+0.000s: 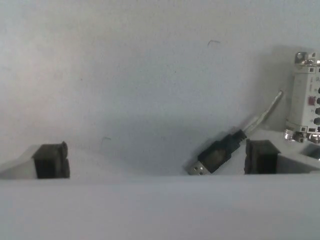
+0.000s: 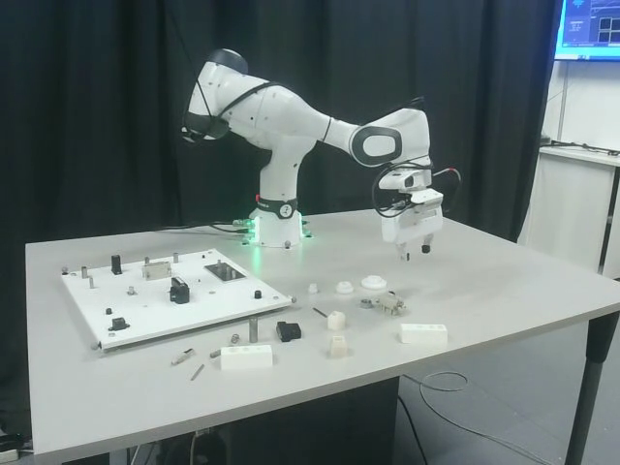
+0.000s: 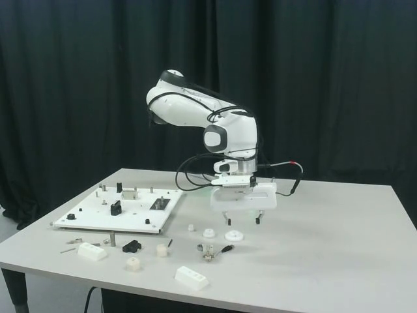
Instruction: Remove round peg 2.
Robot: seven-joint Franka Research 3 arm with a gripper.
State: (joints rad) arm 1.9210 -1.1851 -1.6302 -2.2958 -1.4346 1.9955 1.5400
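Round peg 2 not identifiable; small upright pegs stand on white board (image 2: 155, 310) at table's far side. Gripper (image 3: 242, 218) hovers above grey table (image 2: 504, 281), fingers spread wide, holding nothing. Board lies well apart sideways from gripper, past scattered parts.

The white seven-joint robot arm (image 2: 291, 121) reaches out from its base, elbow raised, forearm sloping down to the wrist. Its white two-fingered end effector (image 3: 242, 217) points straight down, hovering above the grey tabletop (image 2: 504, 281), black-tipped fingers (image 3: 226, 218) spread wide apart, holding nothing.
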